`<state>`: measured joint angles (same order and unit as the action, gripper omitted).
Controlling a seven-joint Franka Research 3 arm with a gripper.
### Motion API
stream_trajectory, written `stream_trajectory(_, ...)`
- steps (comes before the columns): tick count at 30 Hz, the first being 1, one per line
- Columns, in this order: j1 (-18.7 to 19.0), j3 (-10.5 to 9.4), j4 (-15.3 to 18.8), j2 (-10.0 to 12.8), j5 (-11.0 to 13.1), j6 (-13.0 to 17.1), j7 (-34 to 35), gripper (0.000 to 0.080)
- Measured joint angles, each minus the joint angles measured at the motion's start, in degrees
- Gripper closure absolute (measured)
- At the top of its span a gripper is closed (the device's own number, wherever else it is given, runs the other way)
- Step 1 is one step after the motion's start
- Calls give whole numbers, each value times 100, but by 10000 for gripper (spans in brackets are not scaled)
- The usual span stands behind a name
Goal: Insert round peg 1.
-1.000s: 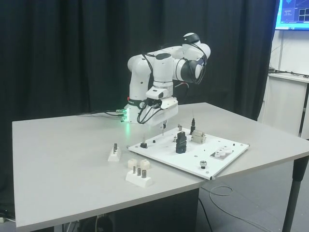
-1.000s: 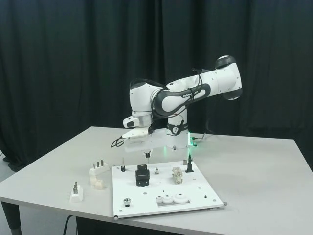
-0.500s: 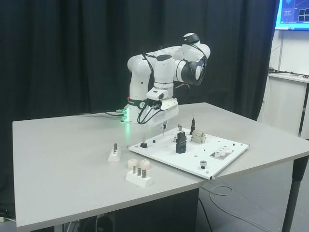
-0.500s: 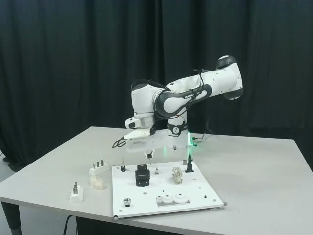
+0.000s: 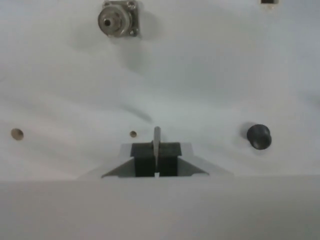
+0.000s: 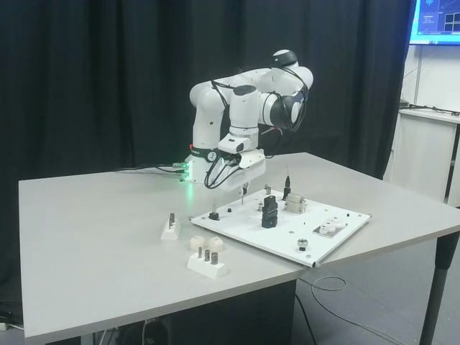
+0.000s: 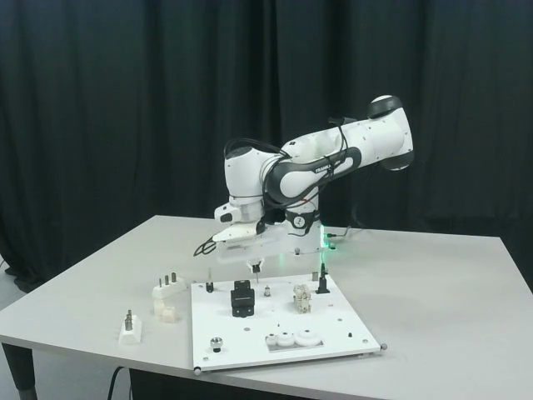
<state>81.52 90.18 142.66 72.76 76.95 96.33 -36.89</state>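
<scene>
Black curtain (image 7: 125, 108) hangs floor-length behind the grey table (image 6: 93, 237), covering the whole back of the room in both room views. At the right edge of the first room view: white cabinet (image 6: 424, 151) and the corner of 1 lit screen (image 6: 437, 21) up high. Floor (image 6: 374, 302) is grey, with a cable (image 6: 327, 284) looped on it under the table edge.
</scene>
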Motion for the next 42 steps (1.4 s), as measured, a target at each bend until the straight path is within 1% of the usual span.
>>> stream_trajectory(12, 65, -70, 84, -22, 24, -1, 15, 789)
stream_trajectory(24, 168, -74, 176, -59, 24, -69, 85, 789)
stream_trajectory(42, 206, -69, 199, -58, 24, -50, 182, 789)
